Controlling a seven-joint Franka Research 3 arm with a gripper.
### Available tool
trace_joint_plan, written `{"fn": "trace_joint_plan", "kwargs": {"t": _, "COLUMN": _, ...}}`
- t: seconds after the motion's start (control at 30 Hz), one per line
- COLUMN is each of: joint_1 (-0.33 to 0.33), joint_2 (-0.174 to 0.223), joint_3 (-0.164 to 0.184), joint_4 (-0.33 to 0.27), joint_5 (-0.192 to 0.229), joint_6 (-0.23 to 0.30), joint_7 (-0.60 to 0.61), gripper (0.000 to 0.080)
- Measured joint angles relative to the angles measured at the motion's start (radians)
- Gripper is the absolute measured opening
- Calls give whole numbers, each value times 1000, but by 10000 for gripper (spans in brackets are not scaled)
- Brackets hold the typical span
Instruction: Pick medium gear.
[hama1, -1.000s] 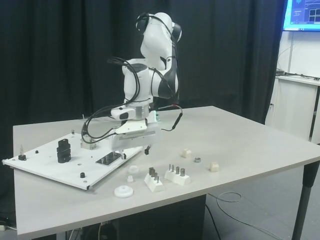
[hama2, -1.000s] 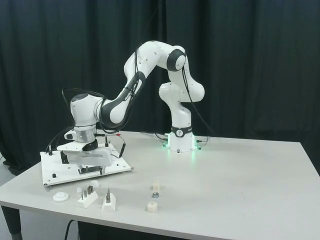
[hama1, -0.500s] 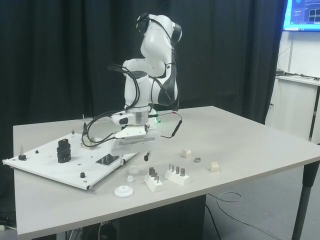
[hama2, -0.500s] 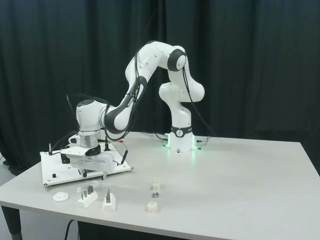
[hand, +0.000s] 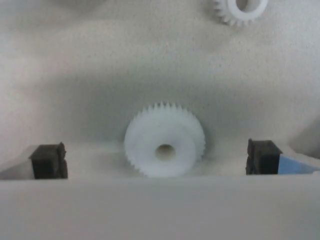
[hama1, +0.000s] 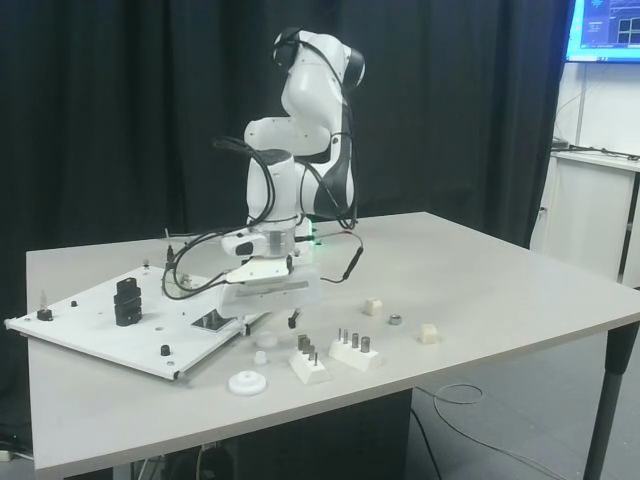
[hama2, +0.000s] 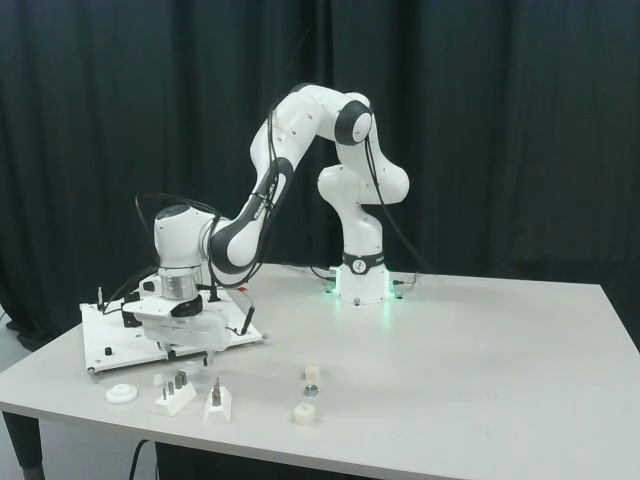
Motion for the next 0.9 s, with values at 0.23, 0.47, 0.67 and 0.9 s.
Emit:
{"fn": "trace_joint_plan", "kwargs": {"t": 0.23, "joint_1": 0, "joint_2": 20, "joint_3": 8, "joint_4": 0, "joint_5": 10, "joint_6": 37, "joint_7": -1, "gripper": 800}}
{"fn": "trace_joint_plan", "kwargs": {"t": 0.47, "joint_1": 0, "joint_2": 39, "joint_3": 15, "joint_4": 0, "joint_5": 12, "joint_6": 63, "joint_7": -2, "gripper": 800}}
{"fn": "trace_joint_plan", "kwargs": {"t": 0.67, "joint_1": 0, "joint_2": 50, "joint_3": 16, "joint_4": 0, "joint_5": 12, "joint_6": 71, "joint_7": -2, "gripper": 800}}
{"fn": "trace_joint_plan", "kwargs": {"t": 0.9, "joint_1": -2, "joint_2": 51, "joint_3": 16, "joint_4": 2, "joint_5": 12, "joint_6": 70, "joint_7": -5, "gripper": 800}}
